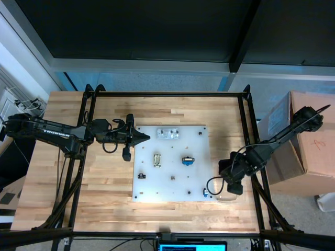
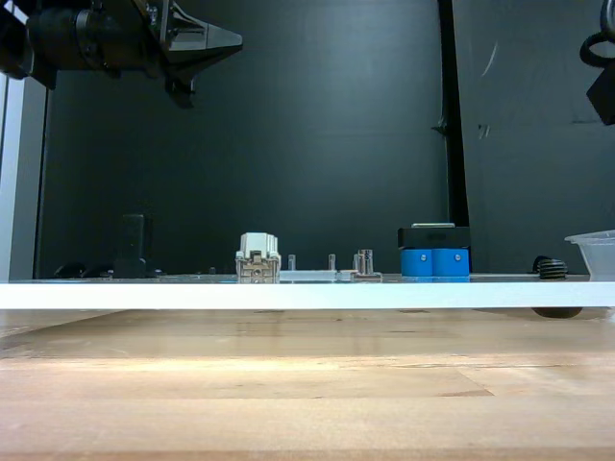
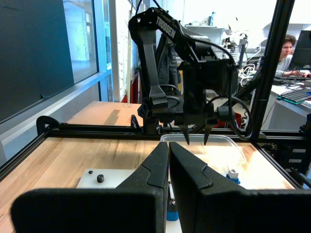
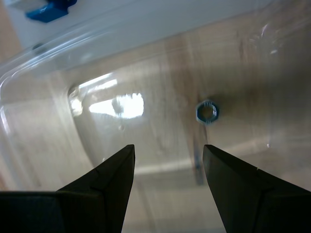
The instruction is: Unfasten the M12 nut and place it in the container
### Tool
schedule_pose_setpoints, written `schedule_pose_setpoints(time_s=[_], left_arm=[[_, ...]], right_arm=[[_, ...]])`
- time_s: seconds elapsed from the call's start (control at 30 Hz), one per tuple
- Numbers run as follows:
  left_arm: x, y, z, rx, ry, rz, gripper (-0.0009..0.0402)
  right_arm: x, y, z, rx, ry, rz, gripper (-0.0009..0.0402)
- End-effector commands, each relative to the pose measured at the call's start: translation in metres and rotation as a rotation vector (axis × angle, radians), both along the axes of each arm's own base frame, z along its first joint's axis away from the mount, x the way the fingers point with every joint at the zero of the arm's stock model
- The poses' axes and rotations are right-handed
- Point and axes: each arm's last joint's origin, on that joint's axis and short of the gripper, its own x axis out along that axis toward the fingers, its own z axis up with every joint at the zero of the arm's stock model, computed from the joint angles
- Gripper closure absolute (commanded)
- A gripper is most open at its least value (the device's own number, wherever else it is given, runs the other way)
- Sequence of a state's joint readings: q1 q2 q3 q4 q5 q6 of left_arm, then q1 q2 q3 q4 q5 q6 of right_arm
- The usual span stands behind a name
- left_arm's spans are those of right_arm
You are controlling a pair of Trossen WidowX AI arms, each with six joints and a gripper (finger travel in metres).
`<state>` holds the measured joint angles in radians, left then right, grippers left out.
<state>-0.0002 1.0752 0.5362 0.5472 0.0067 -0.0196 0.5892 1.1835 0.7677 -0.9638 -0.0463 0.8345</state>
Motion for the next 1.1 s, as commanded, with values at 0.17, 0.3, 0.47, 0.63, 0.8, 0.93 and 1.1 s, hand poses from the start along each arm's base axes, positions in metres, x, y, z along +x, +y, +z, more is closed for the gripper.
schedule_pose_setpoints(time_s=[0.17, 0.3, 0.47, 0.63, 0.8, 0.93, 1.1], left_arm=[[0.0, 0.0, 0.0, 0.0, 0.0, 0.0, 0.0393], [0.0, 0.0, 0.0, 0.0, 0.0, 0.0, 0.0393], [0.0, 0.0, 0.0, 0.0, 0.0, 0.0, 0.0393], [0.0, 0.0, 0.0, 0.0, 0.0, 0.0, 0.0393], [0.0, 0.0, 0.0, 0.0, 0.0, 0.0, 0.0393], [0.0, 0.0, 0.0, 0.0, 0.0, 0.0, 0.0393], [0.0, 0.0, 0.0, 0.0, 0.0, 0.0, 0.0393]], right_arm=[[0.017, -0.021, 0.039, -0.071, -0.175, 0.05, 0.0233], [0.03, -0.043, 0.06, -0.118, -0.303, 0.021, 0.0272], [0.045, -0.068, 0.084, -0.16, -0.479, 0.036, 0.0342], [0.058, -0.09, 0.101, -0.223, -0.691, 0.042, 0.0391], [0.069, -0.116, 0.111, -0.224, -0.879, 0.043, 0.0394], [0.075, -0.132, 0.115, -0.23, -1.045, 0.045, 0.0393], [0.08, -0.135, 0.111, -0.231, -1.237, 0.074, 0.0394]])
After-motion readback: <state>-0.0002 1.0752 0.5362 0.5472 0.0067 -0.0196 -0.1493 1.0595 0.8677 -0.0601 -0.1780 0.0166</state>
